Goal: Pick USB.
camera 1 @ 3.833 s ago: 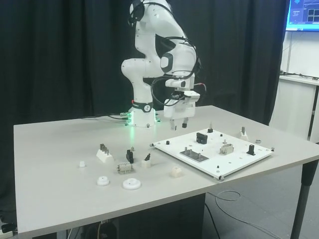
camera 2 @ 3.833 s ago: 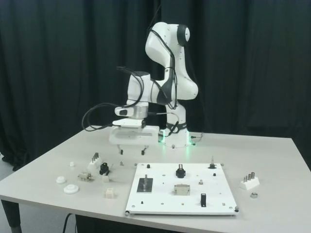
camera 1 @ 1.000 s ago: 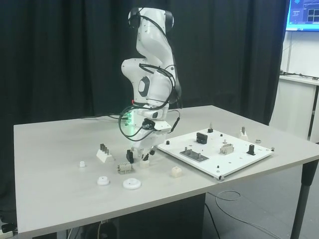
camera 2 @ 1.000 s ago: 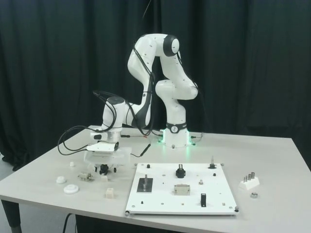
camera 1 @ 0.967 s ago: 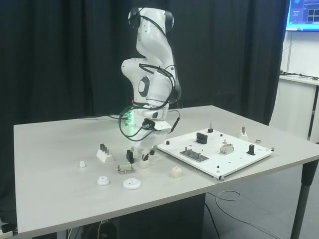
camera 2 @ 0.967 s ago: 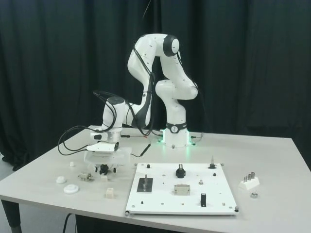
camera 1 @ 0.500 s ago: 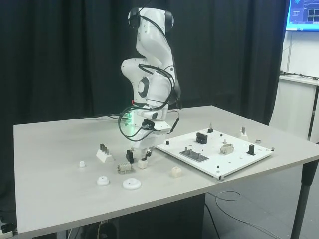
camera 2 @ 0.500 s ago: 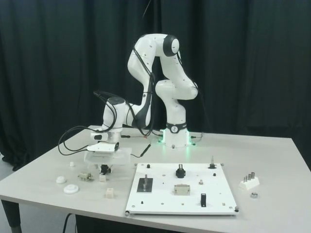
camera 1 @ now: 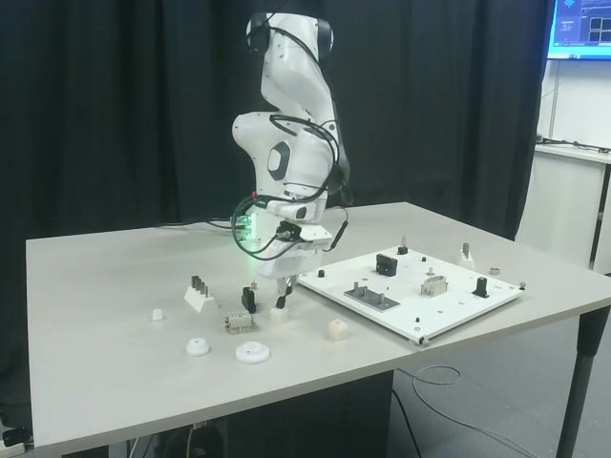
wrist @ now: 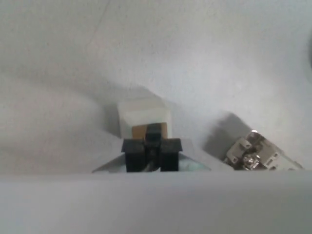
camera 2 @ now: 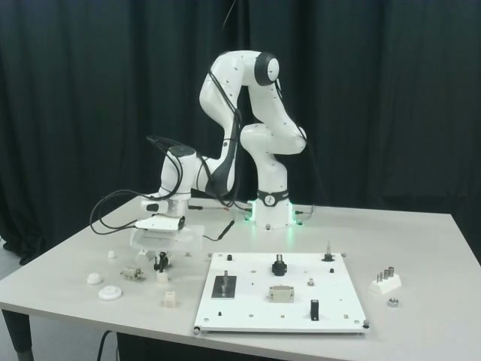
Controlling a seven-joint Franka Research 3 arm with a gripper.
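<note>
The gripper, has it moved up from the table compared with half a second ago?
Yes. The gripper has risen slightly, judged against the white board in the second room view, lifting the black USB plug off its white block.

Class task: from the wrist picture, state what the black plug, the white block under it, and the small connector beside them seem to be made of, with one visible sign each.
Black plug: probably moulded plastic; matte, crisp square edges.
White block: likely plastic, possibly printed; dull, no shine.
Small connector: apparently metal; grey, glinting highlights and a screw-like head.
</note>
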